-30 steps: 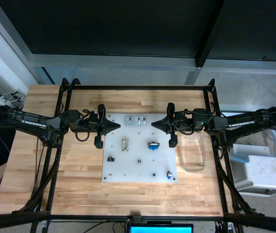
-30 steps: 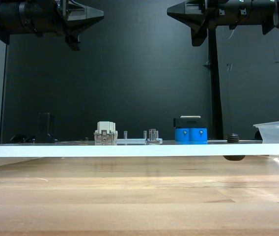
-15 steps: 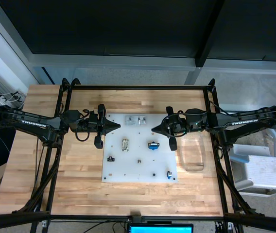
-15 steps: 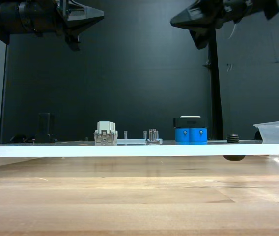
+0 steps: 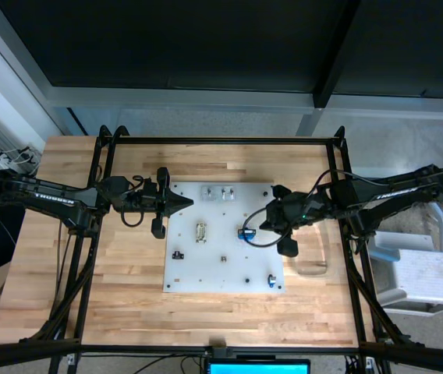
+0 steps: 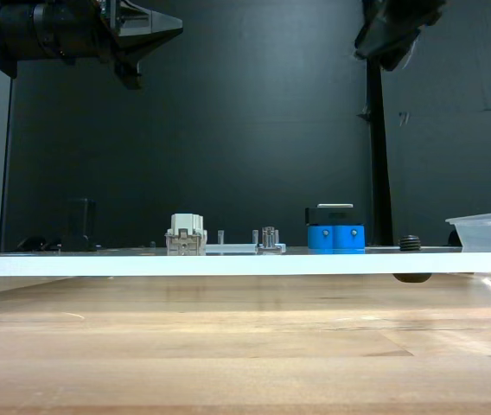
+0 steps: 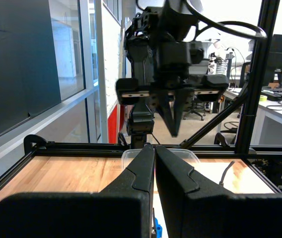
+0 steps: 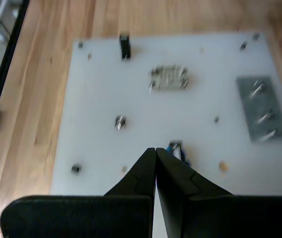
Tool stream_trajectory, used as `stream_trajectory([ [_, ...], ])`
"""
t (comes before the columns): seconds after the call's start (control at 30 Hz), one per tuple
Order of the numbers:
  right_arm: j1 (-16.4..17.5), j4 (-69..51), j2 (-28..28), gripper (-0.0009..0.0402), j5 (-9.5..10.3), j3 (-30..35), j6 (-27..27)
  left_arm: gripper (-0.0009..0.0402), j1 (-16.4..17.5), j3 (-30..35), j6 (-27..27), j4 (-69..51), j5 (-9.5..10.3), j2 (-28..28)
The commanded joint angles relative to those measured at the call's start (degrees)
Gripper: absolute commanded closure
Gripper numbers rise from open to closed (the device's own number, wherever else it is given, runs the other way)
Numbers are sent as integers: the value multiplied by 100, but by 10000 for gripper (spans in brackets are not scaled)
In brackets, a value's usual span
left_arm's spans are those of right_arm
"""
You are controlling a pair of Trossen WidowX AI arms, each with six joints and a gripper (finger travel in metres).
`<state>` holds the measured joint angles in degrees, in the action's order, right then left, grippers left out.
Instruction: Remove the rj45 connector and place it in the container
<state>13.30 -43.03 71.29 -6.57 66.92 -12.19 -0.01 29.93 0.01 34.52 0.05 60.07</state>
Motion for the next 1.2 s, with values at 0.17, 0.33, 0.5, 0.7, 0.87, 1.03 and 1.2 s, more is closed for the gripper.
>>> stream_trajectory([
  [0.17,470,-793,411,393,-155,479,-422,392,2,2,0,0,-2,2],
  [0.33,831,-1106,634,393,-203,745,-658,392,0,2,0,0,-2,2],
  [0.5,1196,-1425,782,393,-382,938,-960,392,2,2,0,2,-2,2],
  [0.7,1589,-1657,887,393,-459,977,-1353,392,0,2,0,0,-2,2],
  [0.87,1860,-1720,890,393,-459,960,-1631,392,2,2,0,0,-2,2],
  [1.03,2114,-1766,909,393,-466,892,-1899,392,2,2,0,0,-2,2],
  [1.2,2286,-1814,1128,393,-501,896,-2055,392,0,2,0,0,-2,2],
])
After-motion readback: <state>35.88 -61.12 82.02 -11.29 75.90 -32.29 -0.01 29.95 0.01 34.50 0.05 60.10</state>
